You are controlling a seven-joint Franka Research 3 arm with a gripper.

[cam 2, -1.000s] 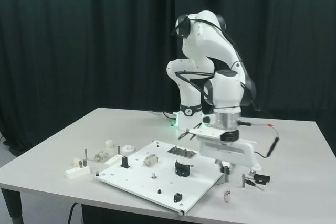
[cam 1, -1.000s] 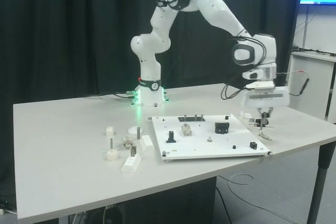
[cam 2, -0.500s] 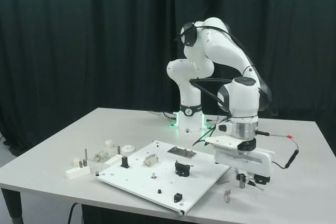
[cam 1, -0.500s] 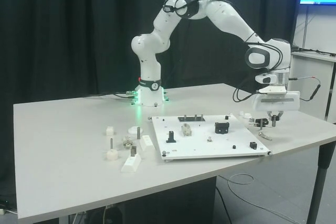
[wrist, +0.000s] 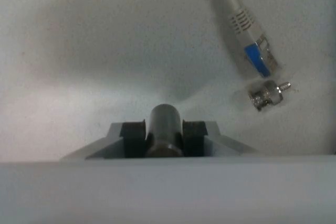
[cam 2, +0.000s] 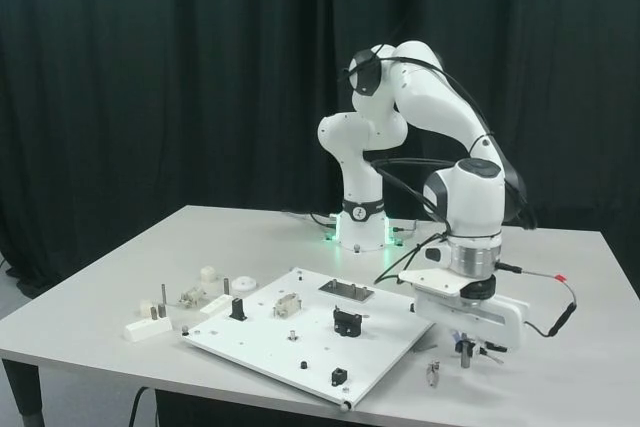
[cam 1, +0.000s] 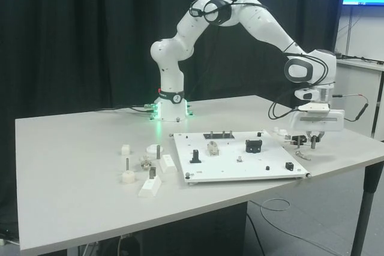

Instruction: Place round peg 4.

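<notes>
A grey round peg (wrist: pixel 164 118) stands upright between the black pads (wrist: pixel 134 137) of my gripper (wrist: pixel 164 134), which touch it on both sides; the gripper is shut on it. In the first room view the gripper (cam 1: pixel 312 141) hangs low over the grey table, just off the right edge of the white board (cam 1: pixel 240 171). The second room view shows the peg (cam 2: pixel 465 355) under the gripper (cam 2: pixel 465 347), close to the table top. Whether its foot rests on the table is hidden.
A white plug connector (wrist: pixel 242 20) and a small metal connector (wrist: pixel 266 94) lie on the table beside the peg. Black fixtures (cam 1: pixel 254 145) and short posts stand on the board. White blocks with pegs (cam 1: pixel 150 187) sit left of it. A small metal part (cam 2: pixel 433 374) lies near the front edge.
The arm has swung away from the board toward the table's right side and come down, so that the peg that stood free there is now between the fingers.
</notes>
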